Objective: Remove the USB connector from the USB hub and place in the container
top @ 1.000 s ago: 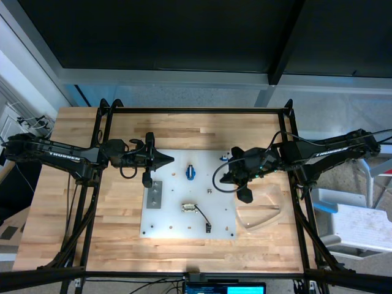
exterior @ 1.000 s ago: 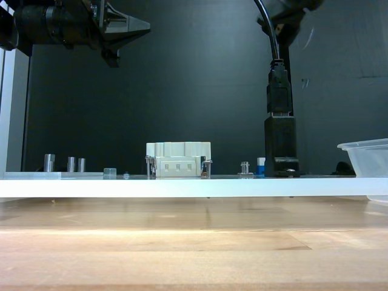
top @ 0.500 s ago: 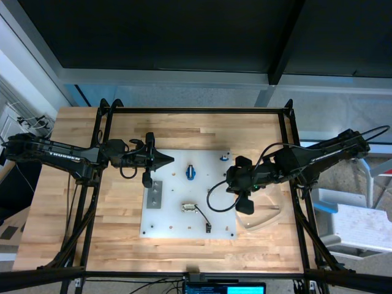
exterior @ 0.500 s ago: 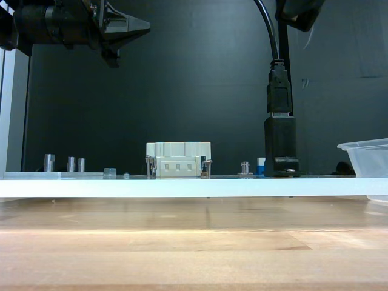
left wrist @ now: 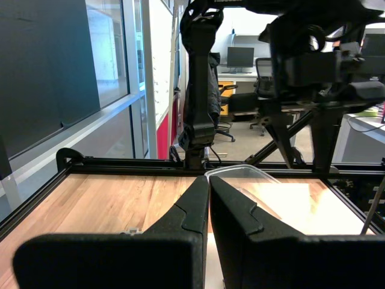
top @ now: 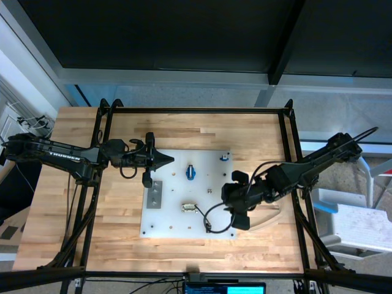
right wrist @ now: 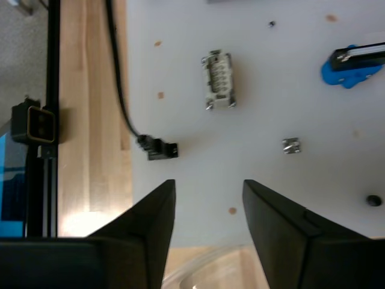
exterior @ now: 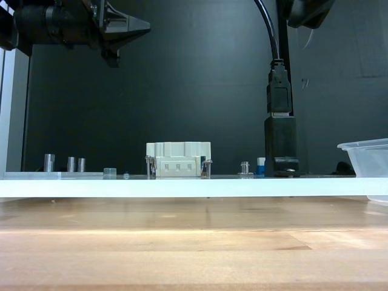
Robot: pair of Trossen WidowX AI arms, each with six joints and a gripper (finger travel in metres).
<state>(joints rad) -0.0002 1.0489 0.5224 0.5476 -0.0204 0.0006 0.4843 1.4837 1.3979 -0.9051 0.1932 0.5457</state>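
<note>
"Looking down from above, where is the right gripper [right wrist: 207, 198]?"

"It hovers over the near right part of the white plate [top: 171, 223], just beside the container [top: 271, 215]. Its jaws are released, spread wide with nothing between them."

"And the USB connector [exterior: 279, 91]?"

"It stands upright, seated in the USB hub [exterior: 280, 145], which sits on the plate close to its near right corner. The low view shows plug and block as one black column, with the thin cable [exterior: 267, 27] rising out of the top. In the right wrist view the hub lies ahead of the spread jaws, apart from them and not between them."

"Where does the container lie?"

"On the desk [top: 122, 239], just off the plate's right edge. It is a clear, shallow tray, and in the high view the right arm covers part of its rim."

"What about the left gripper [top: 169, 160]?"

"It is held high over the plate's far left corner, pointing toward the right arm and well apart from the hub. Its jaws are clenched on nothing, and the left wrist view shows the fingers [left wrist: 192, 208] pressed nearly together."

"What else stands on the plate?"

"A beige connector [top: 188, 209] near the middle, to the left of the hub, and a blue upright piece [top: 190, 173] farther back."
</note>
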